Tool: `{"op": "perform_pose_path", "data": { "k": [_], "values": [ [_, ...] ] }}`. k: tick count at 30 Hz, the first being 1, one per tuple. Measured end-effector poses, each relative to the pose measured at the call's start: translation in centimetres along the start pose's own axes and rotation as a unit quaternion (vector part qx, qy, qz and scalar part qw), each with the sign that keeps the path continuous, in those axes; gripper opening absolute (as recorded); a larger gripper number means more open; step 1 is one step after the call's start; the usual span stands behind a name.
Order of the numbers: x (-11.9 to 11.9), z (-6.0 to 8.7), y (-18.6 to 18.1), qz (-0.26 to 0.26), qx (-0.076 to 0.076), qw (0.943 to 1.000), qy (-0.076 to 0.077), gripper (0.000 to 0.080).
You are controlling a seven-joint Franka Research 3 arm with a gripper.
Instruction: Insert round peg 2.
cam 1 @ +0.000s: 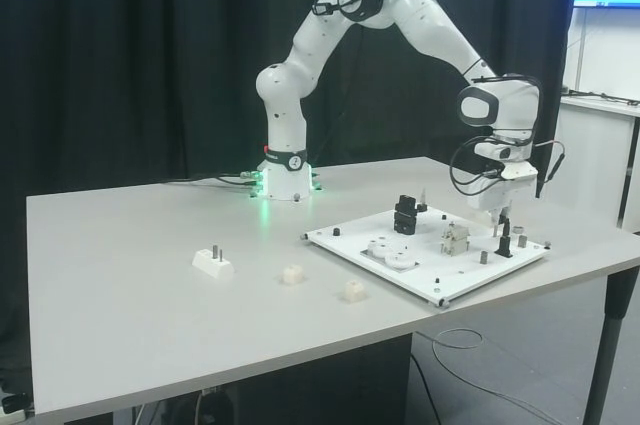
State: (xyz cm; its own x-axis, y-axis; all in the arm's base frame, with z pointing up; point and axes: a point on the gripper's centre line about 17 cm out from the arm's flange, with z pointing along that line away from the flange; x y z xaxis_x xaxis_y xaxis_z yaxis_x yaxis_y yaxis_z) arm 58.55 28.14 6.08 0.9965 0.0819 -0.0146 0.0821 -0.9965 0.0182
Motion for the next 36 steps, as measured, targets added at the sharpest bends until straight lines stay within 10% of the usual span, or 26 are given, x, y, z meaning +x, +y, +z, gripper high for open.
{"op": "perform_pose_path", "data": {
  "k": [36],
  "values": [
    [-0.07, 0.49, 0.07, 0.005, -0.002, 1.0000, -0.002, 0.0068]
  ]
}}
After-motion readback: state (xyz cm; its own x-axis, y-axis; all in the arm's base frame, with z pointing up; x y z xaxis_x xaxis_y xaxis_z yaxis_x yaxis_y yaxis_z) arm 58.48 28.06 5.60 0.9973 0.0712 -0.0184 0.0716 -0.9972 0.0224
